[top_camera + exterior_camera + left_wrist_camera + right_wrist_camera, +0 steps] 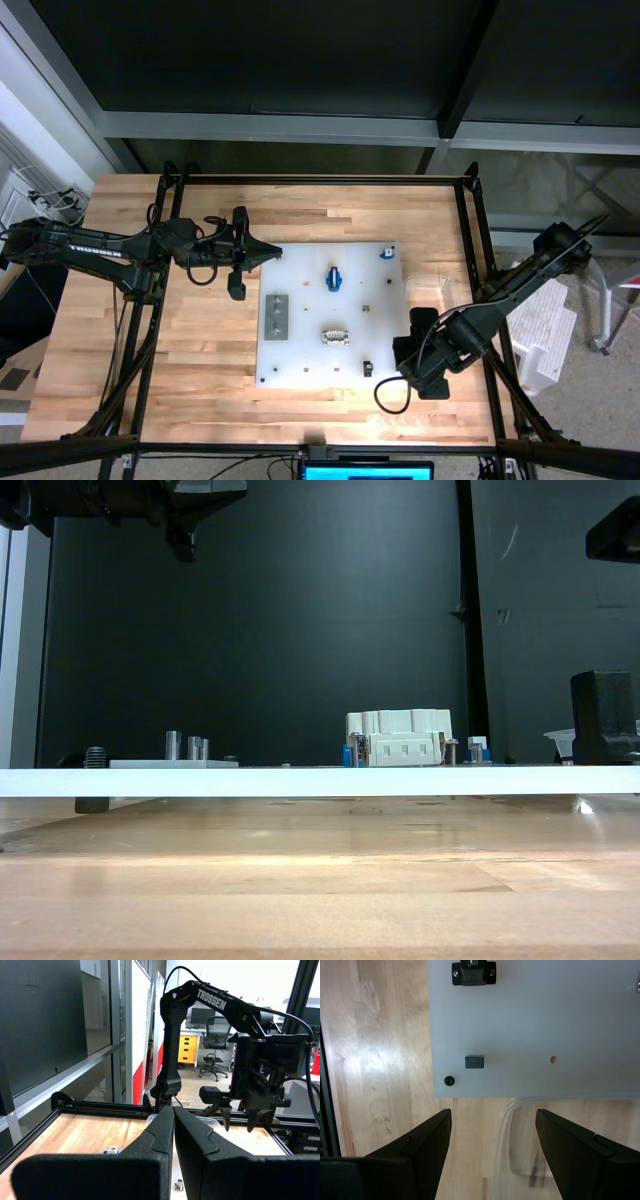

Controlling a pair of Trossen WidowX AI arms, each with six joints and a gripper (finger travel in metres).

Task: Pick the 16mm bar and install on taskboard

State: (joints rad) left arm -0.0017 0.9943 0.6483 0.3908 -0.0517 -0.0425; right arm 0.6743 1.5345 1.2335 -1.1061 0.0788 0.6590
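Left jaws aloft, right jaws board-side

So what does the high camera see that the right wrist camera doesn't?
Only the high view: the left pincer, shut, up above the white board's far left corner, and a blue knob. Only the right wrist view: the right pincer open over the table by the board's edge, above a clear tub with something dark inside; whether that is the bar, I cannot tell. Both: board and wooden table.
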